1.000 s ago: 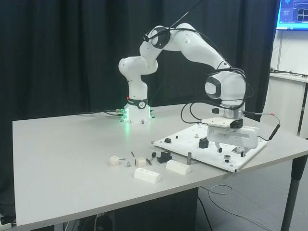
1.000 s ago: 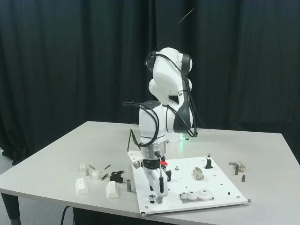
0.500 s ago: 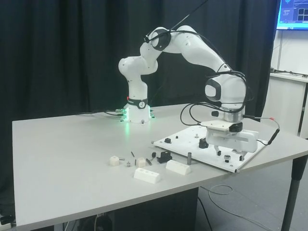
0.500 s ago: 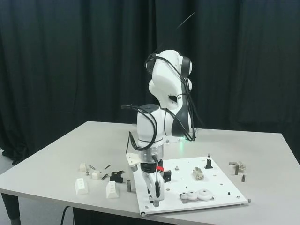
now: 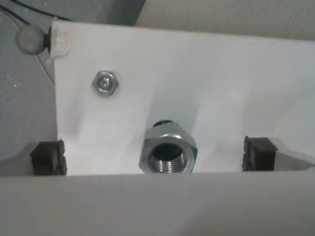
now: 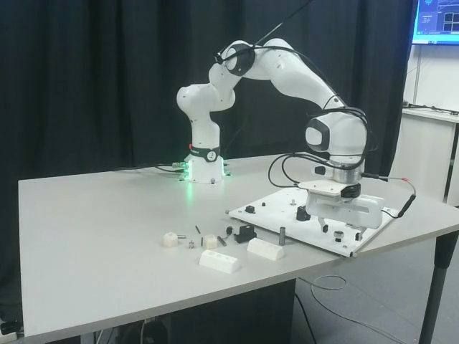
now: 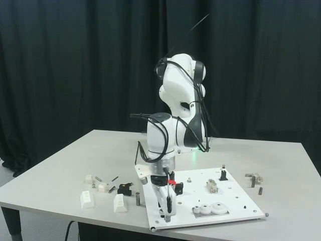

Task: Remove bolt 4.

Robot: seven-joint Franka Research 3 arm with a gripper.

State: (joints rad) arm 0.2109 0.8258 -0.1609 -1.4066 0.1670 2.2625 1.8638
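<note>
Fingers (image 5: 48, 158) stand wide apart, one on each side of the bolt (image 5: 168, 153), touching nothing and holding nothing. Seen from the wrist, the bolt sits upright in the white board (image 5: 236, 93), its hex head and hollow threaded top midway between the black pads. A smaller hex screw (image 5: 105, 82) lies nearby toward the board's corner. The gripper (image 6: 336, 228) hangs low over the board's near edge on the grey bench (image 6: 100, 222).

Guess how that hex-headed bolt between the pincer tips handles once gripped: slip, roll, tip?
The hex bolt looks metal, so probably rigid and heavy for its size. Its flat sides should resist slipping. Freed on the white plate, it would likely roll little.
</note>
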